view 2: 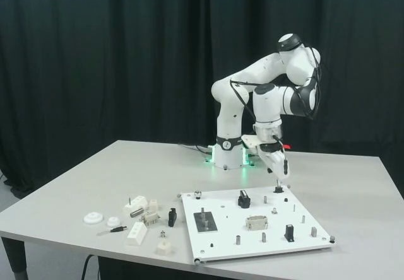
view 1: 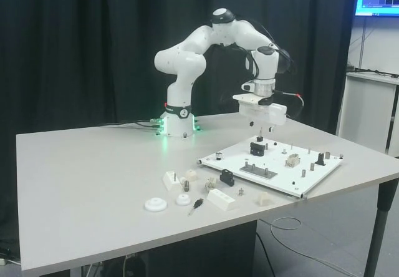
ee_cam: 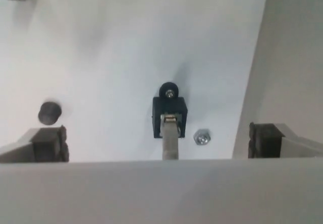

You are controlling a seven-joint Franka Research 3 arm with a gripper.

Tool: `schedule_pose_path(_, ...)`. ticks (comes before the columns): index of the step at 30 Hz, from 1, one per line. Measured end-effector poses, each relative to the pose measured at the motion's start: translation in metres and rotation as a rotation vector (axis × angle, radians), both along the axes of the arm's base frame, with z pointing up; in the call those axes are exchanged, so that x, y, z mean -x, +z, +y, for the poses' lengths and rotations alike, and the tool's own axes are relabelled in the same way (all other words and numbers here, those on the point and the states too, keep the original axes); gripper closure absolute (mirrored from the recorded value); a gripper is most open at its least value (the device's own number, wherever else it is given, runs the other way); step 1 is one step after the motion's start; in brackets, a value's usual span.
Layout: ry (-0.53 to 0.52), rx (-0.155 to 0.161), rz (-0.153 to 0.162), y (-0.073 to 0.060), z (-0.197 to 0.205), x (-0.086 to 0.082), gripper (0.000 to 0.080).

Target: Remove Ethernet.

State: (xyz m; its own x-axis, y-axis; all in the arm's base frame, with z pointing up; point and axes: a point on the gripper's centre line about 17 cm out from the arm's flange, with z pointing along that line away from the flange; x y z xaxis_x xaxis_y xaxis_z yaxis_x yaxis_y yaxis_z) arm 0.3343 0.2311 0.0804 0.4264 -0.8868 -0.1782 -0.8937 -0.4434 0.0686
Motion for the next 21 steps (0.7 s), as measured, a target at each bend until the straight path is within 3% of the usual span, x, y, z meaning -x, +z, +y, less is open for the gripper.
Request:
schedule_pose_path(8,0.004,-0.007,0.001,0.025,-0.009,-0.003,0.0007)
schedule_pose_path(13,-0.004,0.010,-0.005,0.039,-0.017,-0.003,0.0003)
schedule_pose_path(17,-0.005,0.026,-0.025,0.047,-0.021,-0.006,0.0003)
schedule_pose_path(21,0.001,0.025,-0.025,0.051,-0.020,-0.006,0.0003)
